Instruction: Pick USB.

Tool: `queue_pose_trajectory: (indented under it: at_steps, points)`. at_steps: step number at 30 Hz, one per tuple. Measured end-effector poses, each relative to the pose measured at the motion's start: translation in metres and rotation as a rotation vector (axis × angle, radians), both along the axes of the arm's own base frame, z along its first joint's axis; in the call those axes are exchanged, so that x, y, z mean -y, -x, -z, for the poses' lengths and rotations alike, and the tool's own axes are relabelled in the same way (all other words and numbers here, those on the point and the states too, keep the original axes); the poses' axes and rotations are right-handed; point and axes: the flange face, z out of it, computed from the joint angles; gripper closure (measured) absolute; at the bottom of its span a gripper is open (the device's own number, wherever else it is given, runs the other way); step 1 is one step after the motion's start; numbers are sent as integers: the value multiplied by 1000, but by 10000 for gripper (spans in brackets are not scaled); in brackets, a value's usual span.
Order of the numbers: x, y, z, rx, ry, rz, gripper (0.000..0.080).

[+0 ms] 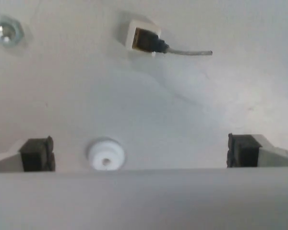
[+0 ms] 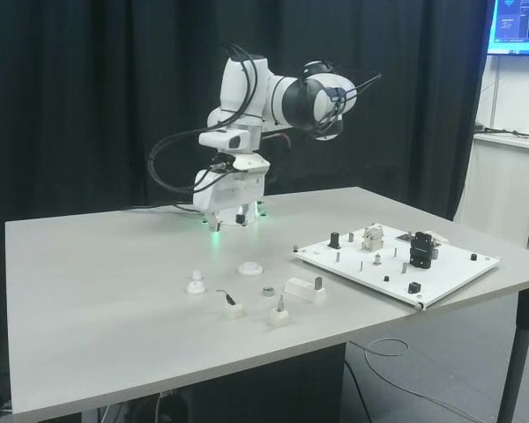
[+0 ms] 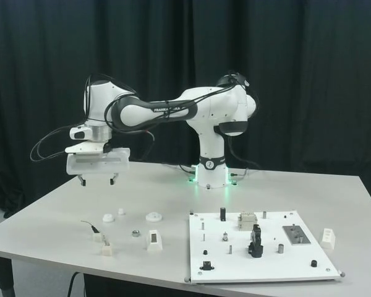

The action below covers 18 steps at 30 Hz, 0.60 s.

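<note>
Nearest the front edge of the grey desk we see the USB, a black plug with a short grey cable stub seated in a small white block, resting flat and well below the gripper. Just beside it stands one white block with an upright pin, and a little farther on lies one longer white block carrying a black insert. Behind these we count one metal nut, one white knobbed disc and one flat white ring. To the side sits one white board bearing several small black and grey fittings, too many and too small for us to count surely. Farther back, the white arm holds the gripper in the air, its two black-padded fingers spread wide and holding nothing. In the wrist view the USB lies apart from the fingertips, while the knobbed disc lies between them. We judge the chief risk to be a descent onto the wrong part, since the disc is the one now framed. A second risk is closing on the thin cable, which would let the plug tilt or slip; a third is nudging the nearby pin block.
</note>
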Motion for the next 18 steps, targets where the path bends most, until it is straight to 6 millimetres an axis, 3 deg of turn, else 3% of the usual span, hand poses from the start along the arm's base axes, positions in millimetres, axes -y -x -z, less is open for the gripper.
queue_pose_trajectory:
  at_steps: [18]
  points:
    - [5,7,9,-51,1,-463,3]
